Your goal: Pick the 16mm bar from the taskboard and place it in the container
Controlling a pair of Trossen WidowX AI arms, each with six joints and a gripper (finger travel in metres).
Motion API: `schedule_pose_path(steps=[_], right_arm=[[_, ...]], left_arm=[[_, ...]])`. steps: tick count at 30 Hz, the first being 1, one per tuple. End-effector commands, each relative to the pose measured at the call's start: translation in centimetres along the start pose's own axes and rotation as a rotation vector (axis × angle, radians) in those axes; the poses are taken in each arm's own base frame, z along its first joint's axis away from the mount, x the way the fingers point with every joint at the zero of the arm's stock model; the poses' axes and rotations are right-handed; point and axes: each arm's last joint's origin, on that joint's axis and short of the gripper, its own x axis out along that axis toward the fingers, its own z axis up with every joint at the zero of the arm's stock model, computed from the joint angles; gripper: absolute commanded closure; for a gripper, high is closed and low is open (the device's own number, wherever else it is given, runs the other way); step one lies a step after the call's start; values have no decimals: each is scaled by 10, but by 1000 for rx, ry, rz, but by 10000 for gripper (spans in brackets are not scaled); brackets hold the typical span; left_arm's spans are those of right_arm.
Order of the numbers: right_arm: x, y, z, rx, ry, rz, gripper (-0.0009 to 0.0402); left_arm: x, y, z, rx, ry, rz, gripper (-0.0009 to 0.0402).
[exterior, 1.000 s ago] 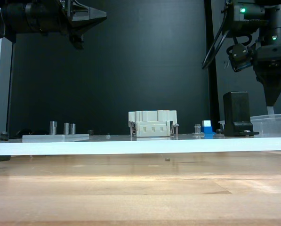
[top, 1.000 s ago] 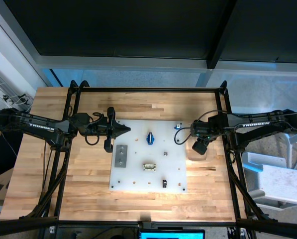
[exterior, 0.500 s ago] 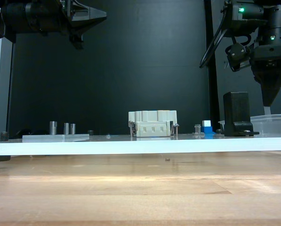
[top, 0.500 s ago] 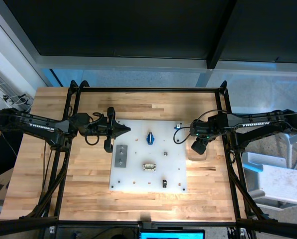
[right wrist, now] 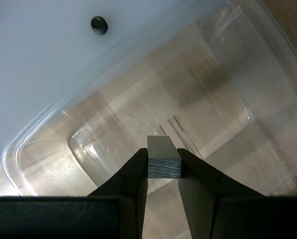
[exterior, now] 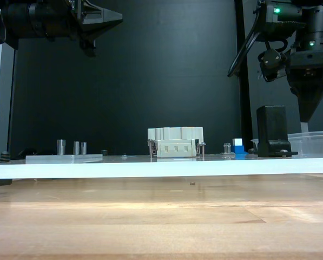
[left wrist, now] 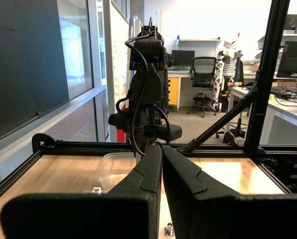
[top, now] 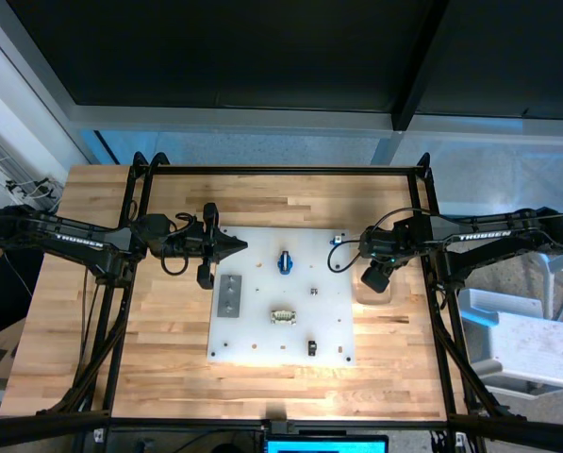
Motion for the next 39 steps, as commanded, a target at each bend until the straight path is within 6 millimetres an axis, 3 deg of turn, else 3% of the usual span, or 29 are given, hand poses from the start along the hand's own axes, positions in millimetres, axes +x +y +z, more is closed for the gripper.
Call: schedule_pose_path(steps=[1,18,39], right_arm=[[0,0,0,0,0,-1,277],[0,0,0,-2,0,0,177],[0,0,0,-2,0,0,169]], left_arm=[[0,0,0,0,0,0,393],[0,0,0,0,0,0,393],[0,0,0,0,0,0,393]])
